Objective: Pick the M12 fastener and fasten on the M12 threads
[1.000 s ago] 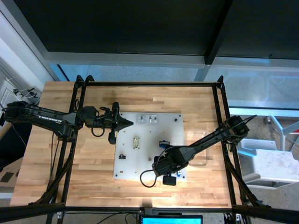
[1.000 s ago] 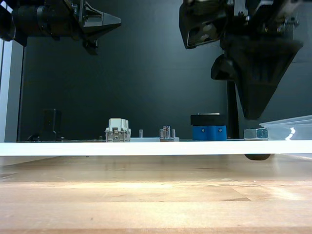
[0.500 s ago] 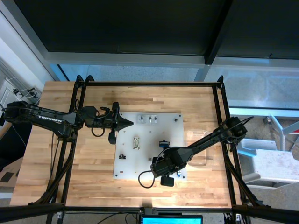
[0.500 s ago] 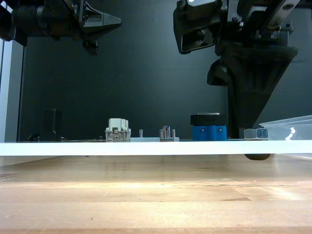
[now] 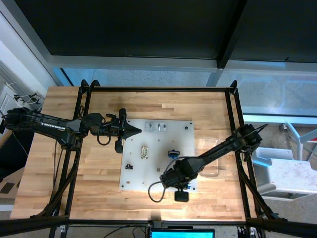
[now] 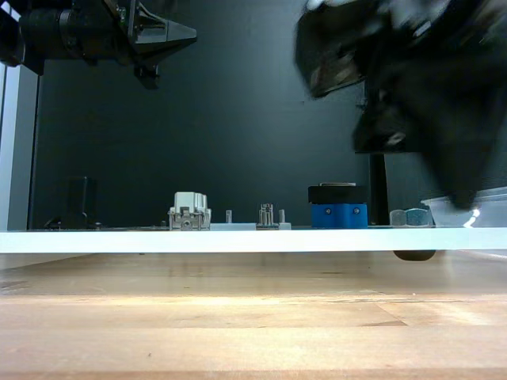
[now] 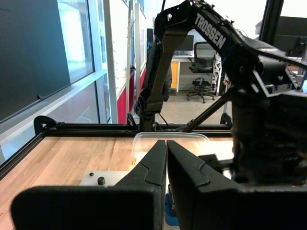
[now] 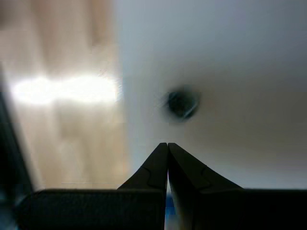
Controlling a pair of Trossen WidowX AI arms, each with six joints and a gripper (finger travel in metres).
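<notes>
Hanging over the near right edge of the white board (image 5: 132,171), the right gripper (image 8: 168,144) has its two fingers pressed together with nothing between them. In the right wrist view a small dark round thing (image 8: 183,104), too blurred to name as nut or bare threads, lies on the white surface just beyond the fingertips and apart from them.

In the low view the M12 fastener (image 6: 412,217) shows as a small silver nut sitting low on the board near its right end, between the blue connector (image 6: 339,215) and the clear tray (image 6: 479,207). No ribs show beneath the nut. The blurred right gripper stands above it and a little toward the tray, not touching it. In the high view the right arm covers that spot, so I cannot tell whether the nut is on its stud, and the M12 threads themselves are not plainly seen.

The left gripper (image 5: 136,131) is held high over the board's far left edge, well away from the nut, its fingers closed on nothing.
</notes>
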